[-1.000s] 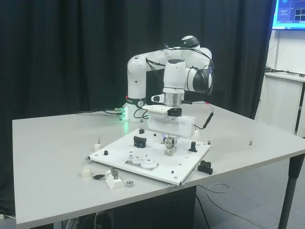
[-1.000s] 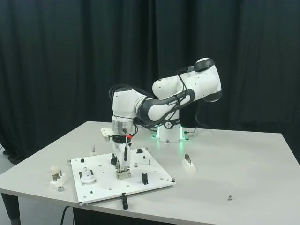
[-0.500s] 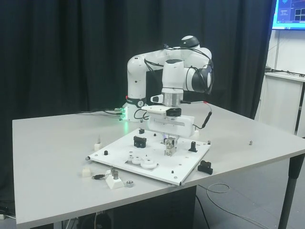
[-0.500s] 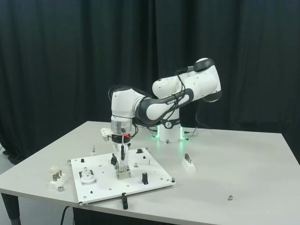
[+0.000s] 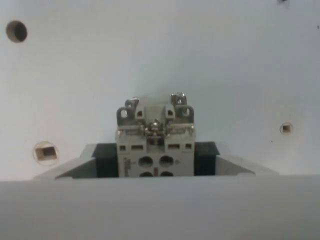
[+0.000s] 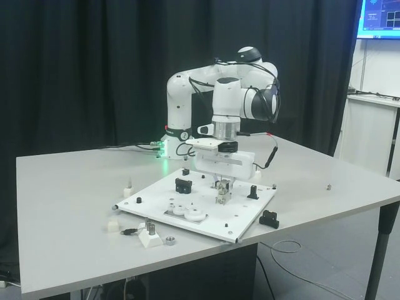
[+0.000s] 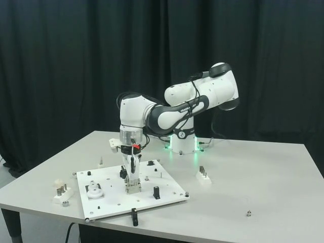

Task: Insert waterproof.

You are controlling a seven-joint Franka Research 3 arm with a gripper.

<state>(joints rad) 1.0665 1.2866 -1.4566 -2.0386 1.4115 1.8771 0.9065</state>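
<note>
The waterproof connector [image 5: 155, 145], a white and grey block with metal clips on top, stands upright in a black-lined holder on the white board [image 6: 244, 215]. It also shows near the board's middle in both room views [image 6: 222, 195] [image 7: 132, 188]. My gripper [image 6: 222, 184] [image 7: 131, 176] hangs straight above the connector, pointing down, a short way over its top. The wrist view looks down onto the connector and shows nothing of the gripper's tips.
Black clips [image 6: 183, 185] [image 6: 252, 191] and white gears [image 6: 187, 214] sit on the board. A black piece [image 6: 269, 217] lies off its near corner. Small white blocks [image 6: 150, 236] [image 6: 113, 225] [image 7: 203, 176] and a bolt [image 7: 248, 213] lie on the grey table.
The wrist has lifted a little from the connector, which stays in its holder on the board.
</note>
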